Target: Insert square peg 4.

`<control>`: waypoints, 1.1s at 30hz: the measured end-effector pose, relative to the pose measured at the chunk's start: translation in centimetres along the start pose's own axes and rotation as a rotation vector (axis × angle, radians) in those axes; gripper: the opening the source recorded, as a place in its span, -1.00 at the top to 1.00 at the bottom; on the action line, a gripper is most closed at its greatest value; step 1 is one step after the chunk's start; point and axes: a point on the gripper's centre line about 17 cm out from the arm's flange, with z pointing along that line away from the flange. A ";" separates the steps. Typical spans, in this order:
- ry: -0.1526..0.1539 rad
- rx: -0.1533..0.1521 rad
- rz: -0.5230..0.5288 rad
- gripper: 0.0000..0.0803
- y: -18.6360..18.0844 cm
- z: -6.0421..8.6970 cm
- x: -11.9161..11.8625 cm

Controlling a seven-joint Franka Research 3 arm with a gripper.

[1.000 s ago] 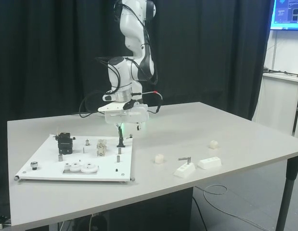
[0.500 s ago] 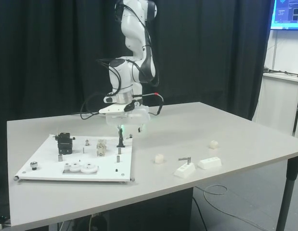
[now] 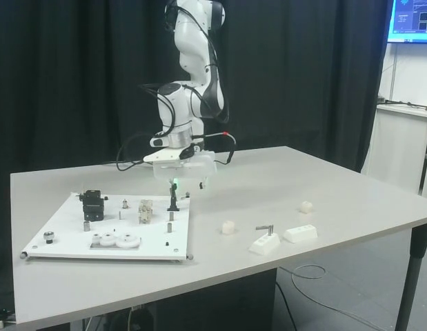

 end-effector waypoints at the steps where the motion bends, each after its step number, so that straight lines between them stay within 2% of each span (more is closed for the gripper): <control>1: 0.000 0.001 0.000 -0.99 0.0 0.0 0.0; 10: -0.024 0.007 -0.003 -0.99 -0.1 -0.4 -0.7; 18: -0.046 -0.017 0.000 -0.99 0.4 -1.2 -1.2; 24: -0.038 -0.035 0.006 -0.99 0.4 -2.1 -1.1; 33: -0.004 -0.030 -0.009 -0.99 -0.1 -3.6 -0.4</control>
